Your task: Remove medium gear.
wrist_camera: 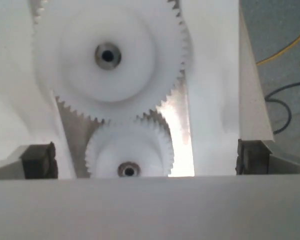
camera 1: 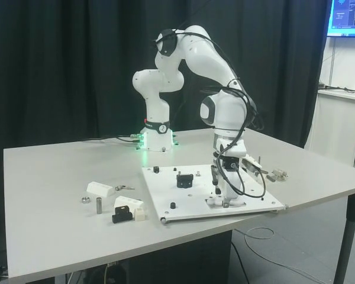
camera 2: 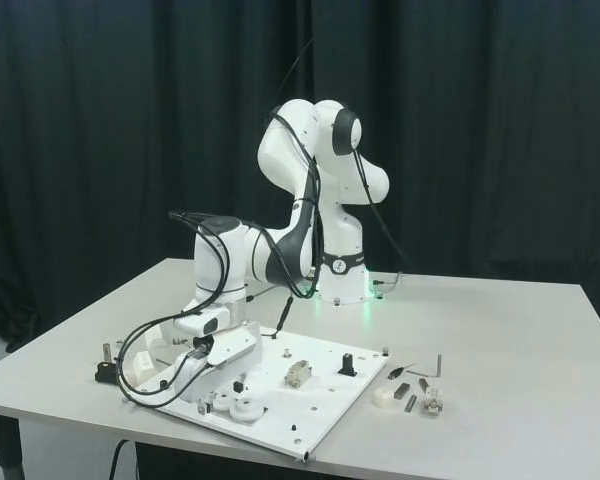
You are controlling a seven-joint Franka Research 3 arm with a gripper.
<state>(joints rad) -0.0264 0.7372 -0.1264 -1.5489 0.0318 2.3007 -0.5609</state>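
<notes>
The gripper (wrist_camera: 142, 160) hangs low over the white assembly board (camera 2: 325, 400), its fingers (wrist_camera: 38, 161) spread open on both sides of the gears. The medium gear (wrist_camera: 128, 150) sits on its shaft directly between them, its teeth meshing with the large gear (wrist_camera: 110, 57), so the fingers are probably placed to close on it.

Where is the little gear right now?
In the wrist view the smaller white gear sits between the gripper fingertips, meshed with the bigger gear on the white board.

Open pincer (wrist_camera: 140, 160) straddles medium gear (wrist_camera: 129, 152); large gear (wrist_camera: 108, 57) meshes against it.
</notes>
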